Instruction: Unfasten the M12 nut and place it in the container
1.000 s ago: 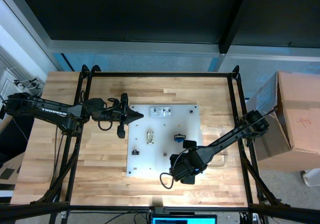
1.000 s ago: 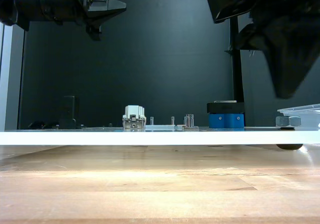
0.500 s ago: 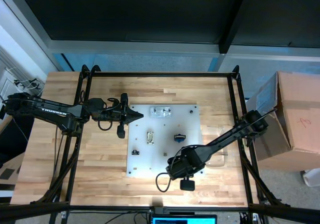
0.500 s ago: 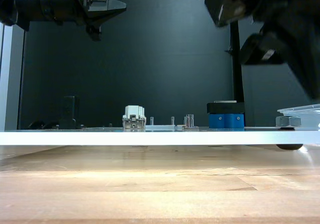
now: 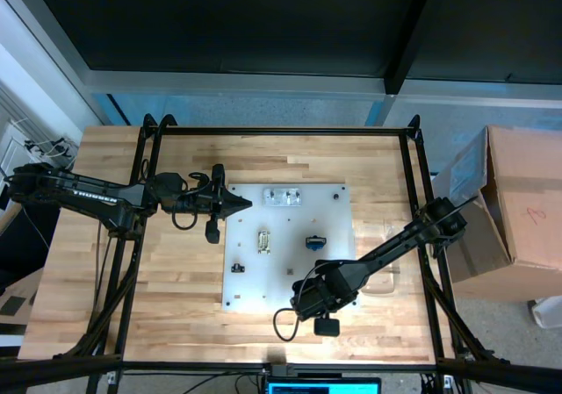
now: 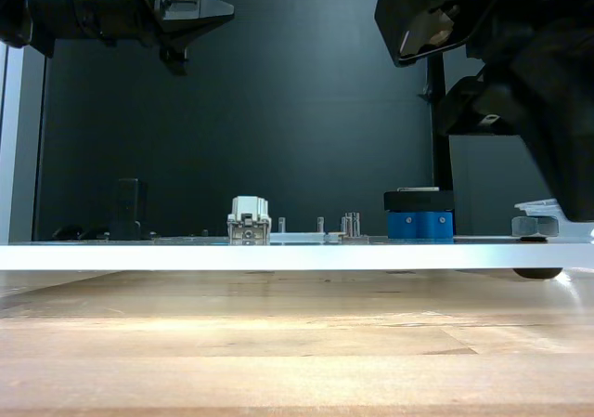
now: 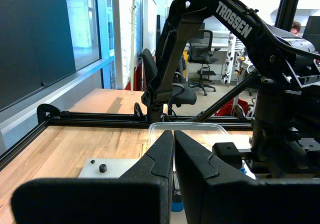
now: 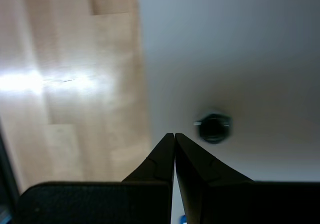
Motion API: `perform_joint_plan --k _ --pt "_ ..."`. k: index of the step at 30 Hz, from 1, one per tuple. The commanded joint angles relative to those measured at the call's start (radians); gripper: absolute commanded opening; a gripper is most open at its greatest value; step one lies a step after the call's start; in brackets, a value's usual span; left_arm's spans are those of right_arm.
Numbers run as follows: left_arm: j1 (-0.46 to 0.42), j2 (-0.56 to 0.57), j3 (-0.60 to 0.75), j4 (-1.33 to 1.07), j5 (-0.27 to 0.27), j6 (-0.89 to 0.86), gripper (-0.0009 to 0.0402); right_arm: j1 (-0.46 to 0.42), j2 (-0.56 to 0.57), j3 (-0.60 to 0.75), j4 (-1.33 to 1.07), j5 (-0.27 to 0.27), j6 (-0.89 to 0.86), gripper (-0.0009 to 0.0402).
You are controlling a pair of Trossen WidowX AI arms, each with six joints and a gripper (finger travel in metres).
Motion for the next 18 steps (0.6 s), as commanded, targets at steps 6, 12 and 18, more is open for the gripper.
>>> perform_joint_plan --k 6,12,18 --pt "0.000 0.000 0.000 0.000 0.000 0.000 0.0000 -0.001 0.000 0.000 -0.005 0.006 0.002 0.0000" --pt "0.000 0.000 0.000 0.000 0.000 0.000 0.0000 -0.001 -0.002 0.003 -0.053 0.102 0.020 0.0000" --pt "0.000 0.000 0.000 0.001 0.000 0.000 0.0000 -0.001 -0.018 0.042 -0.215 0.271 0.086 0.0000"
